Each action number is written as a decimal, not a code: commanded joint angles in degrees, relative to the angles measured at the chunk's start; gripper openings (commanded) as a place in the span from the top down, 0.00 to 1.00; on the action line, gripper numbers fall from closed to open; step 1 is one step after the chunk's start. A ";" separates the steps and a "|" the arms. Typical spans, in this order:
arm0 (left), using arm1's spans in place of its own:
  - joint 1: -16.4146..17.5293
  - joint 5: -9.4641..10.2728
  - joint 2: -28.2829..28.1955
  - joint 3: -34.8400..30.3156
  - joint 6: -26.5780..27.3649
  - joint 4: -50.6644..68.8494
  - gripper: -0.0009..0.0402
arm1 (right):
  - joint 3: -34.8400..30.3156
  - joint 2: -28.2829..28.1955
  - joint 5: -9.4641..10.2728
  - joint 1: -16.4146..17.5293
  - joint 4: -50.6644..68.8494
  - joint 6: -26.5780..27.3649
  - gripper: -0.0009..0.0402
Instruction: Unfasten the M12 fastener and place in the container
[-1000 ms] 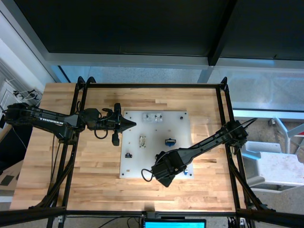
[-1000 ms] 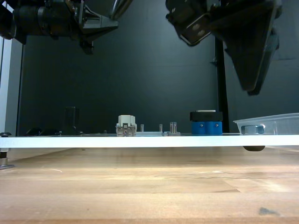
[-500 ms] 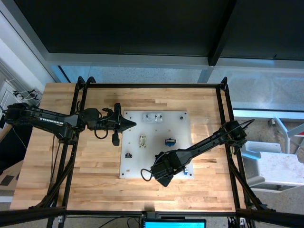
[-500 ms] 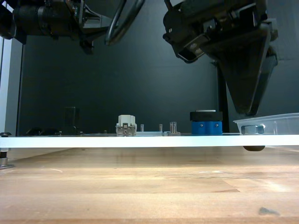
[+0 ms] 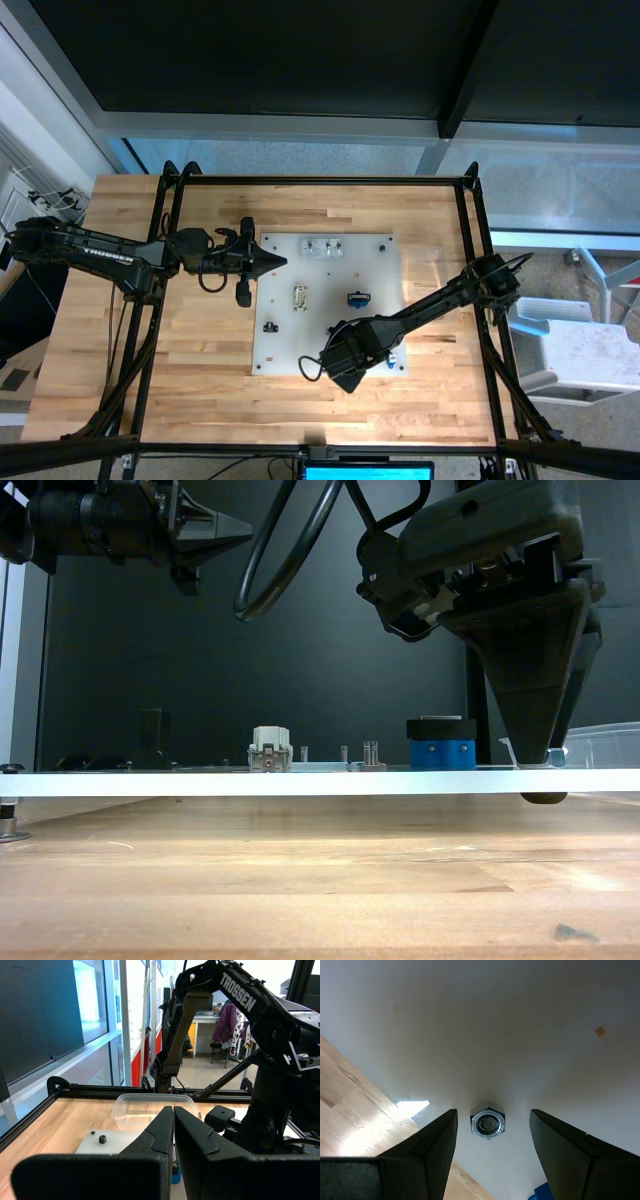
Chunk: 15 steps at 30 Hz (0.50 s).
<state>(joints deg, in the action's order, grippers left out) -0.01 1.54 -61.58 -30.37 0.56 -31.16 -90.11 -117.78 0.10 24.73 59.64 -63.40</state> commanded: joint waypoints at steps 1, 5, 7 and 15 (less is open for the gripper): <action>0.00 0.00 -0.02 0.00 -0.02 -0.02 0.98 | 0.09 0.02 -0.07 0.00 0.02 0.02 0.49; 0.00 0.00 -0.02 0.00 -0.02 -0.02 0.98 | 0.09 0.02 -0.07 -0.02 0.00 0.04 0.49; 0.02 0.00 -0.02 0.00 -0.02 -0.02 0.98 | 0.09 0.02 -0.04 -0.04 0.00 0.26 0.49; 0.00 0.00 -0.02 0.00 0.00 -0.02 0.98 | 0.09 0.02 0.00 -0.11 -0.02 0.26 0.58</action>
